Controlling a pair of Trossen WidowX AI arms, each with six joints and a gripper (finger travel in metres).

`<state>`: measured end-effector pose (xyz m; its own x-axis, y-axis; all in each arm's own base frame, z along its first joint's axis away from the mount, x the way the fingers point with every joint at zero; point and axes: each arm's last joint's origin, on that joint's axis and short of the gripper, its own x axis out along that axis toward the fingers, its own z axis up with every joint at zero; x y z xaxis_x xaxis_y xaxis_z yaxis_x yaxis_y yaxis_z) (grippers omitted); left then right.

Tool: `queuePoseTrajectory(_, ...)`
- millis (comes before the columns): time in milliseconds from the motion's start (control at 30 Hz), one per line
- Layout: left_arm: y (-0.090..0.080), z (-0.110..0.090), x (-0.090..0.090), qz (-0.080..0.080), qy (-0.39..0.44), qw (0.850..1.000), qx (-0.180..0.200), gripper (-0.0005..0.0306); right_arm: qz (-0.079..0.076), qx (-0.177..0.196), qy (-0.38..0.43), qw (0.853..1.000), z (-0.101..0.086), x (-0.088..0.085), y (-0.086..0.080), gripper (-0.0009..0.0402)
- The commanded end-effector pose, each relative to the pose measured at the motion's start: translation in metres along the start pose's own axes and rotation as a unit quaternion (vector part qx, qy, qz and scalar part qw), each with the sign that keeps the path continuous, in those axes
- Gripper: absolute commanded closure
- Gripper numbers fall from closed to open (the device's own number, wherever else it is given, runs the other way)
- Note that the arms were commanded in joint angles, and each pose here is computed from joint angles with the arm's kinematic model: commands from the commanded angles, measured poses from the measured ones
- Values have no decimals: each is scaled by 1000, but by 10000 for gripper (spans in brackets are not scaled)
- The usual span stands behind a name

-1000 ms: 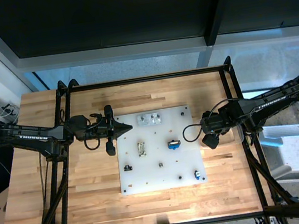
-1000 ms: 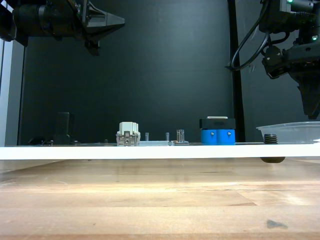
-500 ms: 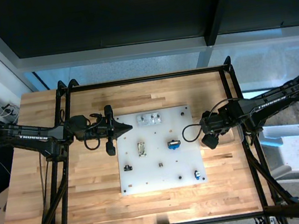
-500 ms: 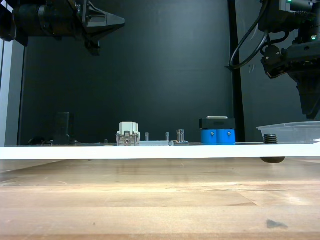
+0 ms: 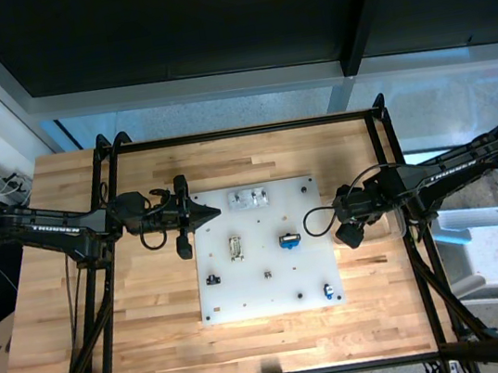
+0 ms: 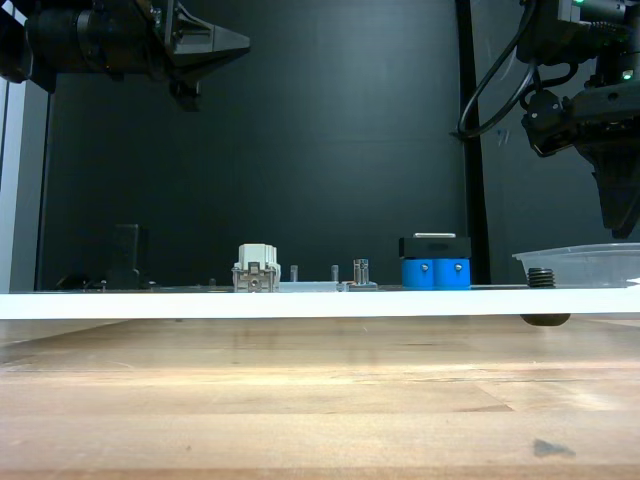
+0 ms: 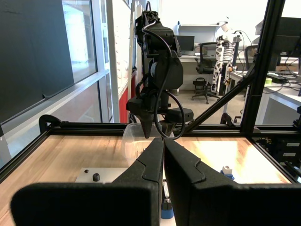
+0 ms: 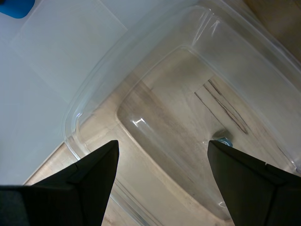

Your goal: Unfasten the M12 fastener and place in the container

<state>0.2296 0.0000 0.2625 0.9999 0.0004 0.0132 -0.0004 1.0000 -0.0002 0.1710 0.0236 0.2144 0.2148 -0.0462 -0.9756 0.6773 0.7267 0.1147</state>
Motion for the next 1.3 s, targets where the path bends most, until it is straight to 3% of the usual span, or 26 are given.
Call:
queuePoseTrajectory(33,0,0,0,0,0,1000,0,300,0,0,-1,1000,0,0,0,128)
queuePoseTrajectory(1300,0,0,0,0,0,1000,0,300,8,1,-6,1000,1,0,2,128)
